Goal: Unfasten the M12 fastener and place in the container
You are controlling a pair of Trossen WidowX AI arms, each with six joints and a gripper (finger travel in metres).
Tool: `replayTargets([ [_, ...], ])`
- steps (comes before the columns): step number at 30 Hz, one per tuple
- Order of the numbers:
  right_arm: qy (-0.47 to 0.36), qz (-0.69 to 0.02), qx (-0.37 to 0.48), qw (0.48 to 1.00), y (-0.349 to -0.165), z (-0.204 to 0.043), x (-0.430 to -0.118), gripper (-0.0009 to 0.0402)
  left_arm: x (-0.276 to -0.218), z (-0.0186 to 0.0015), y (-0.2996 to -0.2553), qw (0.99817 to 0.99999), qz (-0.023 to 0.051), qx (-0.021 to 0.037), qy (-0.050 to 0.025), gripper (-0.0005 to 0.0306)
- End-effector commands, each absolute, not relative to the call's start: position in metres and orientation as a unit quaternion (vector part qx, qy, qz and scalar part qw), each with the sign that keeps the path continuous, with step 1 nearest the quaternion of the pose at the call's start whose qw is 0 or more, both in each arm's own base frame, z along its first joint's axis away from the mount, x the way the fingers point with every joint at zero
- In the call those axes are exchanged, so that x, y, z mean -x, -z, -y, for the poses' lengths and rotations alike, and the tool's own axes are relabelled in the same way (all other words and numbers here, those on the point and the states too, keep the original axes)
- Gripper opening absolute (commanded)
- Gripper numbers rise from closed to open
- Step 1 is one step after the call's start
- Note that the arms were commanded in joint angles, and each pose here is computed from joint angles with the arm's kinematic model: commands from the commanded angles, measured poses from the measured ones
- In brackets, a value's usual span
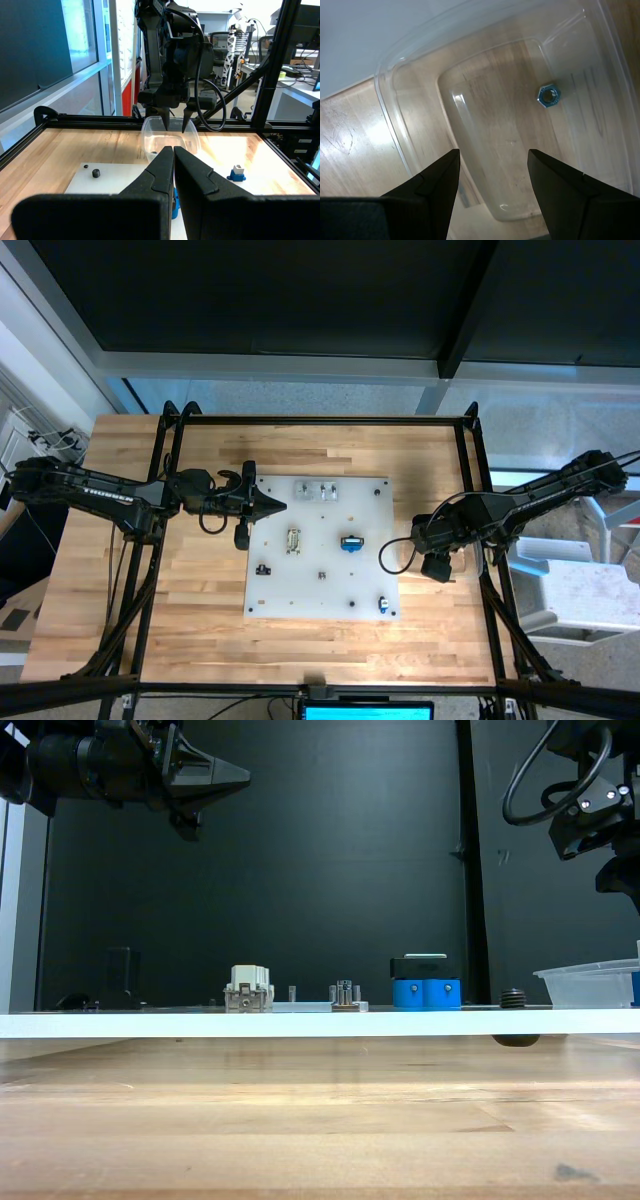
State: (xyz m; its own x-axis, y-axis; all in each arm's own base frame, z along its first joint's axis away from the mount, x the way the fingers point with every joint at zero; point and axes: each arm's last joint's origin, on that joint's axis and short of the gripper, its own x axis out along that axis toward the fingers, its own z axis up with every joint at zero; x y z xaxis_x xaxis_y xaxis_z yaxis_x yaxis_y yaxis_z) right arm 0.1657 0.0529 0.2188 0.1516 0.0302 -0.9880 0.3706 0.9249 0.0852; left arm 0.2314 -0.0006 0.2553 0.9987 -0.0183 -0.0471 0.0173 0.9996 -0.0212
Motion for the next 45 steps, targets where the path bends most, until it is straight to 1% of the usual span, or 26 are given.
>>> replayTargets([
  [1, 0.115, -0.641, -0.157, 0.743, -0.2188, -0.0529, -0.1659, 0.019, -0.2315, 0.0005, -0.2553, 0.99963, -0.0236, 0.0104, 0.0087, 0.0],
  [45, 0.108, -0.628, -0.163, 0.753, -0.2197, -0.054, -0.169, 0.0188, -0.2315, 0.0006, -0.2553, 0.99963, -0.0236, 0.0104, 0.0089, 0.0],
])
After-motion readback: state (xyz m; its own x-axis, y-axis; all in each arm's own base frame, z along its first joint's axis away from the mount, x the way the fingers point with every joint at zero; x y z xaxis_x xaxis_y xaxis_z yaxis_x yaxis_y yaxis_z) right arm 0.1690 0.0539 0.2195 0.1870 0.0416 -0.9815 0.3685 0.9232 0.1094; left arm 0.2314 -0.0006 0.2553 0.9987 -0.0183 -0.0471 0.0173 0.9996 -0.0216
